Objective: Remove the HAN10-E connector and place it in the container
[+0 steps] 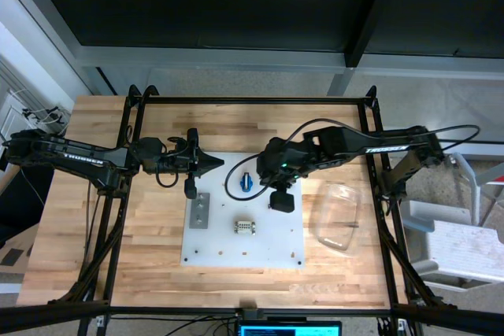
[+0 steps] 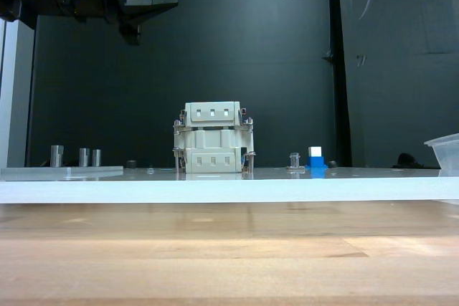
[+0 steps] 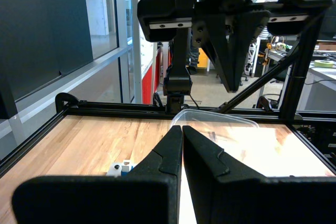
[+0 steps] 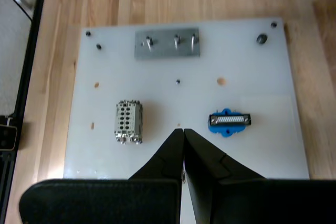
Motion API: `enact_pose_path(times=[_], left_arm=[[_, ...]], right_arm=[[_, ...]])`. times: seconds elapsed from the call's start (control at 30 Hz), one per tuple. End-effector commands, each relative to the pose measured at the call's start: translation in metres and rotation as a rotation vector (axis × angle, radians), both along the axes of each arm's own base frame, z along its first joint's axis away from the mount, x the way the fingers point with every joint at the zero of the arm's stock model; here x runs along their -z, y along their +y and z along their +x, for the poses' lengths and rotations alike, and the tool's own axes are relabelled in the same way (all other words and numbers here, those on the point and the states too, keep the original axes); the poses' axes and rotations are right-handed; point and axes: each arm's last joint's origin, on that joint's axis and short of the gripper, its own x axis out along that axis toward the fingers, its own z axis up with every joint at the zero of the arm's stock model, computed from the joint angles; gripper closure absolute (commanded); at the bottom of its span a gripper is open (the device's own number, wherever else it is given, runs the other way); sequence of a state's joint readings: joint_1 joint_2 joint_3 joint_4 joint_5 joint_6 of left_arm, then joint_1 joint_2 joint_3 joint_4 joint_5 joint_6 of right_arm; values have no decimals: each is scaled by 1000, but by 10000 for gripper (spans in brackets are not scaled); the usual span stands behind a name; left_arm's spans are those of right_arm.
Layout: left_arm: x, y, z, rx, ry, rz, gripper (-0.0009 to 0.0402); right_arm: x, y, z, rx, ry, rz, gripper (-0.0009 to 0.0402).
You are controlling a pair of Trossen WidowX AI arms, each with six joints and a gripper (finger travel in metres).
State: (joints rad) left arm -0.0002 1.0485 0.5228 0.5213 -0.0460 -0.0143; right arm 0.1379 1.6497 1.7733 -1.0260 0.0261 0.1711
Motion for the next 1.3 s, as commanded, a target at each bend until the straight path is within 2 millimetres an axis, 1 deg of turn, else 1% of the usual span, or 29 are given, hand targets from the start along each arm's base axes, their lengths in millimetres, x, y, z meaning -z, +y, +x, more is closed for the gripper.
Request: enact_pose_path(times=[0.03, 0.5, 0.73, 0.83, 0.9, 1.0, 1.23, 1.3], left_arm=[[0, 0, 0, 0, 0, 0, 393], [0, 0, 0, 0, 0, 0, 393], [0, 0, 0, 0, 0, 0, 393], [0, 0, 0, 0, 1, 0, 393], [0, 0, 0, 0, 0, 0, 393], [0, 0, 0, 0, 1, 0, 393], [0, 0, 0, 0, 1, 0, 393], [0, 0, 0, 0, 1, 0, 393]], right_arm=[[0, 5, 9, -3, 53, -2, 393], [16, 34, 49, -2, 238, 0, 393], [24, 45, 69, 9, 266, 9, 392], [31, 49, 77, 5, 272, 7, 382], [35, 50, 81, 4, 279, 5, 365], [41, 52, 85, 1, 288, 3, 327], [43, 55, 85, 1, 293, -9, 215], [50, 56, 89, 0, 306, -15, 184]])
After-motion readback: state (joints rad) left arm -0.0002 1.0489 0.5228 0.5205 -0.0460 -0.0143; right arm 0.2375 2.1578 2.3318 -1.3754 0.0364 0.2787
